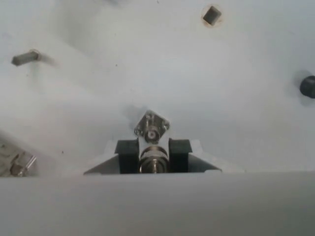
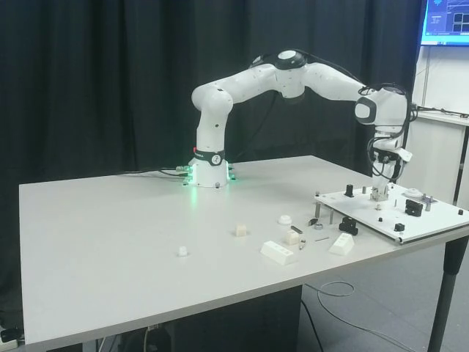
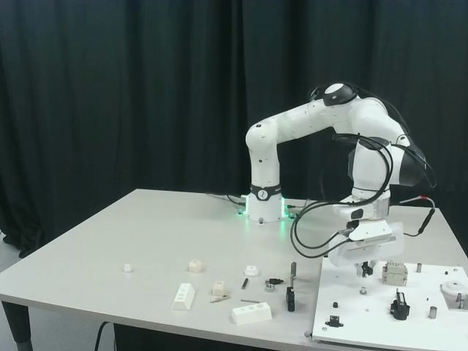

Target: Place BNC.

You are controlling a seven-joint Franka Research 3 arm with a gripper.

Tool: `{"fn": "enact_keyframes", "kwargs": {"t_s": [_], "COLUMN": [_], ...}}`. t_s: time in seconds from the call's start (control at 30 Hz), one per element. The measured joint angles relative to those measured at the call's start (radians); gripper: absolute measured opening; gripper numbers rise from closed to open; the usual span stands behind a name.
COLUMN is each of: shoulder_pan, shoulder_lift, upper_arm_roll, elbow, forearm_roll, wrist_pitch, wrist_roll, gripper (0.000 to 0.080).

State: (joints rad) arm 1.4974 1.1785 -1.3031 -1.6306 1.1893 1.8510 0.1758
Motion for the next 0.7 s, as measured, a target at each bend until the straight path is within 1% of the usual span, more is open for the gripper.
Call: {"fn": "enact_keyframes", "kwargs": {"t_s": [0.23,0.7], "shoulder_pan": [0.0,-0.002], "shoulder_lift": [0.0,0.004], "upper_arm_roll": [-0.004,0.003], "elbow": [0.0,0.0], "forearm_roll": [0.0,0.0], "wrist_pitch": [-0.005,0.004], "wrist_roll": [0.003,0.006], "gripper": [0.0121,0.0121]}}
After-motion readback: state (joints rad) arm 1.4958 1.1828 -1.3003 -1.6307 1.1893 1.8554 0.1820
